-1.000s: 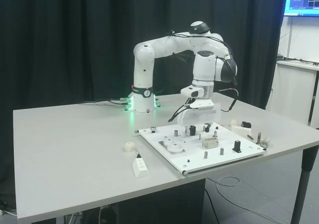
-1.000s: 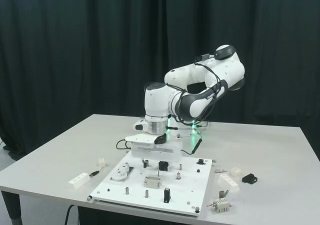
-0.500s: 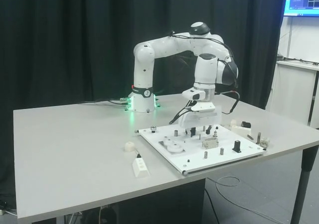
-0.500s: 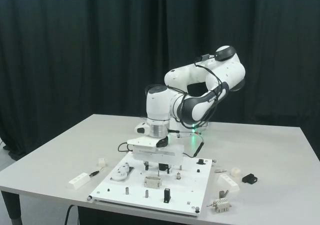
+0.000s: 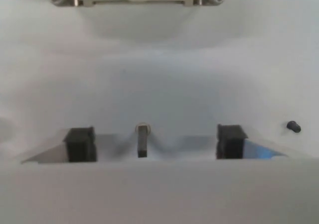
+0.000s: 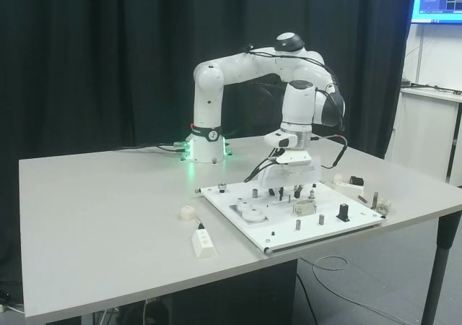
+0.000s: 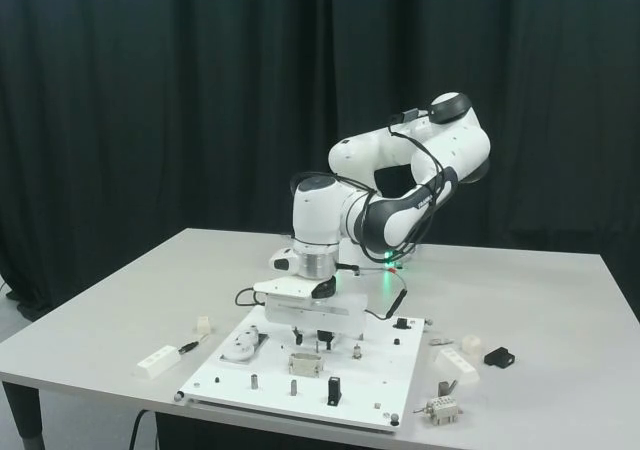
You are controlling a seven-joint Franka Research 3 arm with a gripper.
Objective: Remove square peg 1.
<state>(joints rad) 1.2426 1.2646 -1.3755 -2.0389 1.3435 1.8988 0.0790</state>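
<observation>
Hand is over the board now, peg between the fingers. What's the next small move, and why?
Probably close the fingers on the square peg. In the wrist view the hand is open, with the peg standing upright midway between both fingers, touching neither. The room views show the hand low over the white board.

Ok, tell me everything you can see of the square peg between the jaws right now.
The square peg is a slim, dark, upright post with a paler top end. It stands on the white board, roughly midway between the two black fingertips of the gripper. The jaws are open with clear gaps on both sides, so nothing grips it yet. In the room views the gripper hides it.
</observation>
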